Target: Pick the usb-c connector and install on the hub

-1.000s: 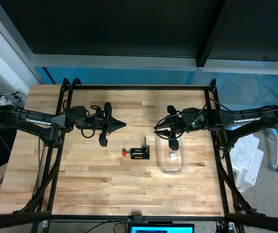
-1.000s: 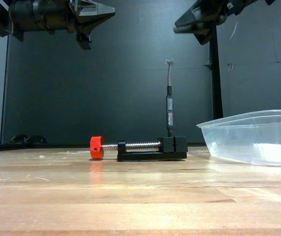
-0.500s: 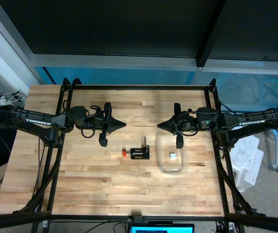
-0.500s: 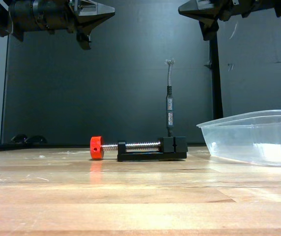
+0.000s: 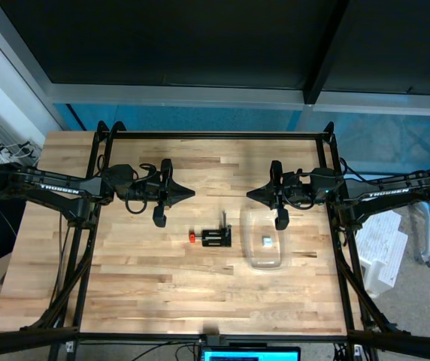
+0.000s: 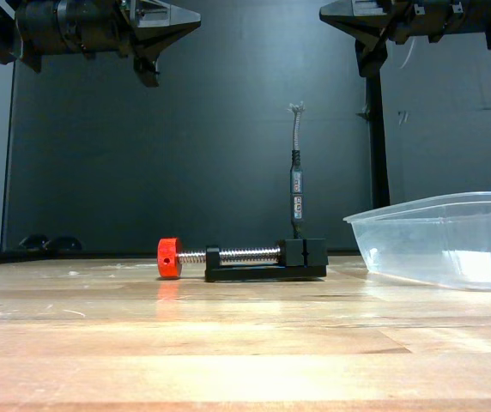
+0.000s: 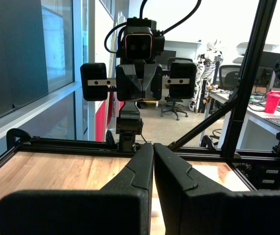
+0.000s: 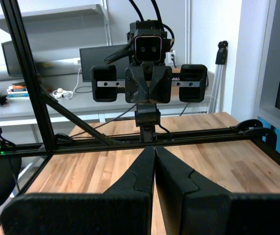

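The usb-c connector stands upright on a short braided cable stub, its lower end in the black block held by the small clamp with a red knob. How deep it sits I cannot tell. In the high view the connector shows as a thin dark line above the clamp. No gripper holds it. My left gripper hangs level, high above the table's left middle, shut and empty. My right gripper faces it from the right, level and high, shut and empty.
A clear plastic tub lies right of the clamp, under the right arm, with a small pale piece inside. A black frame runs around the wooden table.
My right gripper has risen from a downward tilt to level and drawn back a little to the right. The left arm, the clamp and the connector have not moved.
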Robot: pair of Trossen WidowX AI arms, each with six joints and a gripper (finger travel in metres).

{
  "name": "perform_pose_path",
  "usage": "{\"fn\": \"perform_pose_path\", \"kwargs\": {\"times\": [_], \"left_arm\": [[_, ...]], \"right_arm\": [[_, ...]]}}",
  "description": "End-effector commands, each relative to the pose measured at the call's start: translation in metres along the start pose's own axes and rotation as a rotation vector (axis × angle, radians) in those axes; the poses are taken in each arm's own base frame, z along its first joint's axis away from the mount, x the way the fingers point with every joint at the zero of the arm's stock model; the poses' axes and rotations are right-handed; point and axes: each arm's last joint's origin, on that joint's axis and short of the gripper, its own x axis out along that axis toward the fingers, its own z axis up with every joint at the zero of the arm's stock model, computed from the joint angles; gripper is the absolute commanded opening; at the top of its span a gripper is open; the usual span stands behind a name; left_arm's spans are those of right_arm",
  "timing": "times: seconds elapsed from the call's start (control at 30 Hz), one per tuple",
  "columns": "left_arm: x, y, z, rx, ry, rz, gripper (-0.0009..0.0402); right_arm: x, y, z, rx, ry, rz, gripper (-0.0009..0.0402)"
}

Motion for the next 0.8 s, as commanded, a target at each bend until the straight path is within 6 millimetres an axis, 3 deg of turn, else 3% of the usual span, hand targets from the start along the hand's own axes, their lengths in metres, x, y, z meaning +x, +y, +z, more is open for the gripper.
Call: {"fn": "perform_pose_path", "kwargs": {"times": [0.03,0.8], "left_arm": [[0.0,0.0,0.0,0.0,0.0,0.0,0.0],[0.0,0.0,0.0,0.0,0.0,0.0,0.0]], "right_arm": [[0.0001,-0.0002,-0.0014,-0.002,0.001,-0.002,0.0],[0.0001,-0.0004,-0.0017,-0.021,0.003,-0.002,0.0]]}}
